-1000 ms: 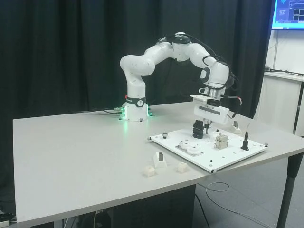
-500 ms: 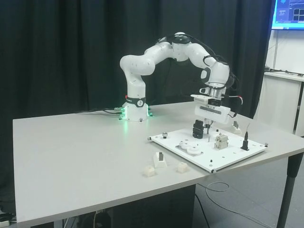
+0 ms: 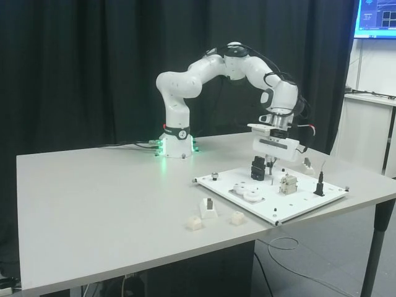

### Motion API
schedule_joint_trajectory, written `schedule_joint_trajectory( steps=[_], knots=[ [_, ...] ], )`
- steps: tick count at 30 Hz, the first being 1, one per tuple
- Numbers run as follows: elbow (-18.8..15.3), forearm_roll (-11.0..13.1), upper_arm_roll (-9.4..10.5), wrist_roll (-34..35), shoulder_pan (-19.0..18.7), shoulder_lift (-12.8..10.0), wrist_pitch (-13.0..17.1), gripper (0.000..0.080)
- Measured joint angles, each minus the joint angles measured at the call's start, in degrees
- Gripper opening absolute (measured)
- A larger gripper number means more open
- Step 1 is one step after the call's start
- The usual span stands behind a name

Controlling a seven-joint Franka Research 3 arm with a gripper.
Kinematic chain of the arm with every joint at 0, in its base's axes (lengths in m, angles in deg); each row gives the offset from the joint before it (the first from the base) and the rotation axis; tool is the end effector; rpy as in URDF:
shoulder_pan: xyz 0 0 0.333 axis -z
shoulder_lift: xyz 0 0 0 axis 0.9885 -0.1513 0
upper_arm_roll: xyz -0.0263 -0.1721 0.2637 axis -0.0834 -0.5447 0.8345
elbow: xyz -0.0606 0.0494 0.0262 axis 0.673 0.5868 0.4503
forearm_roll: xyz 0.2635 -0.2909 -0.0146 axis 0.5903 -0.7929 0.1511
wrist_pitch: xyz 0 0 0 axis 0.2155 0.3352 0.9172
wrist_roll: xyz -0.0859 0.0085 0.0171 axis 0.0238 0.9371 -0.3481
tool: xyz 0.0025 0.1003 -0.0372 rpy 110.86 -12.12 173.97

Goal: Insert square peg 2.

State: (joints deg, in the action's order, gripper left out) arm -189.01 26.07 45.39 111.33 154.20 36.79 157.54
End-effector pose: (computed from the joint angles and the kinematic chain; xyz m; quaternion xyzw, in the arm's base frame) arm 0.4548 0.2255 0.2161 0.4521 -0.8823 0.1300 0.0175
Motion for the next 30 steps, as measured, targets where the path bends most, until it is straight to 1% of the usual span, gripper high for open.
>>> schedule_joint_trajectory(
  steps=[8, 18, 24, 30],
  knots=[
    [-0.14, 0.12, 0.48, 0.03, 0.00, 0.00, 0.91, 0.0076],
    [-0.15, 0.17, 0.47, 0.05, -0.17, -0.30, 0.91, 0.0076],
    [-0.15, 0.83, 0.47, 0.08, -0.43, -0.98, 0.80, 0.0076],
    [-0.18, 1.12, 0.48, 0.10, -0.50, -1.18, 0.71, 0.0076]
  ],
)
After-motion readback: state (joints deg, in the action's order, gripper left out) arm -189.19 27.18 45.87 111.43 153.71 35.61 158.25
